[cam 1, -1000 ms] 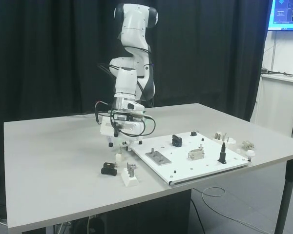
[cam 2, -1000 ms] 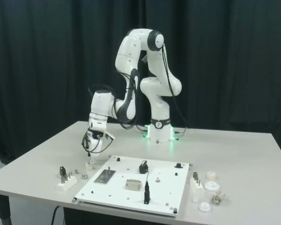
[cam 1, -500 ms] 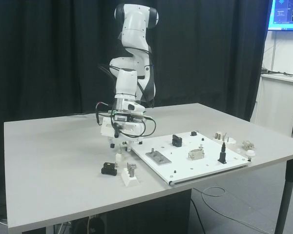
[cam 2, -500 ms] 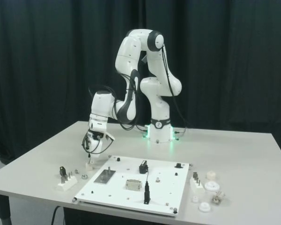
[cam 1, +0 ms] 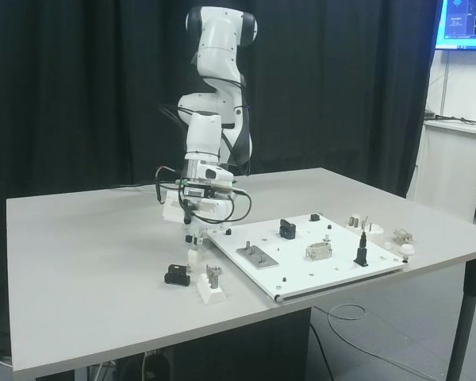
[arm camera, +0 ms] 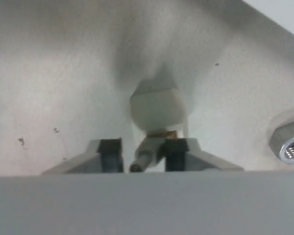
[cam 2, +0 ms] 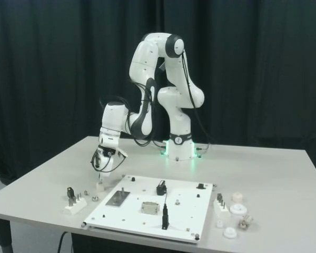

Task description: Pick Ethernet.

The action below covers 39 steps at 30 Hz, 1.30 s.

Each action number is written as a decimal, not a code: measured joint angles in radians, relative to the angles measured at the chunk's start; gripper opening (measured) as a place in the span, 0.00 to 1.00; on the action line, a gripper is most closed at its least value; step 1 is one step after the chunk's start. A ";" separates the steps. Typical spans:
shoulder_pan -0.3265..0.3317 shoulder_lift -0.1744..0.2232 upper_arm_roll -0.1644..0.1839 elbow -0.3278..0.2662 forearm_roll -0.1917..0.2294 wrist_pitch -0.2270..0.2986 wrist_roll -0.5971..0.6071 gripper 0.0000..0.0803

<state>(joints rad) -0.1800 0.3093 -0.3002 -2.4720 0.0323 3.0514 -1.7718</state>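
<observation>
In the wrist view my gripper (arm camera: 143, 155) has its two black pads (arm camera: 110, 152) on either side of a small Ethernet plug (arm camera: 148, 152), which sits tilted between them just above its white holder (arm camera: 157, 108). The fingers are shut on the plug. In the first room view the gripper (cam 1: 189, 235) hangs over the white holder (cam 1: 193, 255) near the white board's left corner. The second room view shows the gripper (cam 2: 100, 175) a short way above the same holder (cam 2: 100, 186).
A grey nut (arm camera: 289, 142) lies on the table beside the holder. The white assembly board (cam 1: 333, 266) carries several fixtures and an upright black connector (cam 1: 362, 248). A black part (cam 1: 174, 275) and a white pin block (cam 1: 212, 287) sit left of the board; white gears (cam 2: 235, 208) lie right.
The gripper has risen a little from the white holder, and the plug stays between its fingers.
</observation>
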 joint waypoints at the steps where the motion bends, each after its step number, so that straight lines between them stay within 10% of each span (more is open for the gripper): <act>1: 0.000 0.000 0.000 0.000 0.000 0.000 0.000 0.37; 4: -0.001 0.000 0.000 0.001 0.001 0.000 0.001 0.37; 5: -0.001 0.000 0.000 0.002 0.001 0.000 0.002 0.13; 39: -0.001 -0.041 -0.004 0.023 0.001 -0.019 0.022 0.11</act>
<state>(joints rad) -0.1808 0.2686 -0.3039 -2.4488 0.0330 3.0323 -1.7493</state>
